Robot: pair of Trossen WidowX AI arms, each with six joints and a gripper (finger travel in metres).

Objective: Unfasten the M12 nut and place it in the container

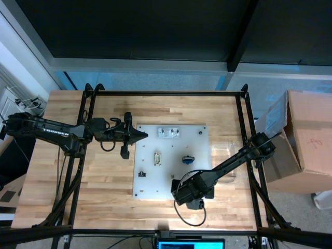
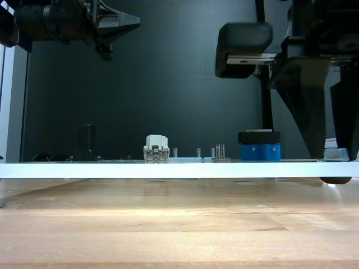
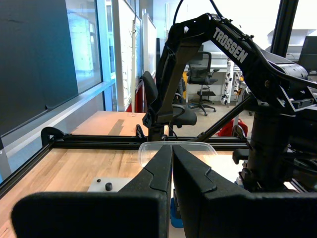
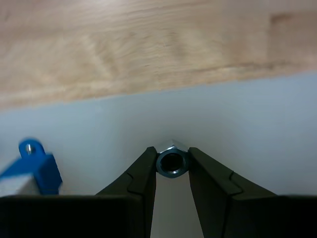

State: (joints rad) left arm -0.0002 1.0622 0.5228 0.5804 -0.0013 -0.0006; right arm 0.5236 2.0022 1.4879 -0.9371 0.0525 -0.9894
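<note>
The right pincer stood pointing down at the near right edge of the white board, its fingers clamped on opposite flats of the small silver nut. The nut sat low, at board level. No ribs of its stud showed, so whether it was threaded on or already free could not be told. The left pincer hung high above the board's far left edge with its fingers pressed together on nothing.

The step in hand looked like the unscrewing. It would likely go best with the wrist kept square over the stud, the squeeze held firmly on the flats, and no lift until the thread let go. A tilted pull could jam or drop the nut. The clear container lay just beyond the board's right side, a short carry away.

The board was smooth and pale and rested on a light wooden worktop ringed by a black frame. A cardboard box stood off to the right, and windows and office chairs showed beyond.
</note>
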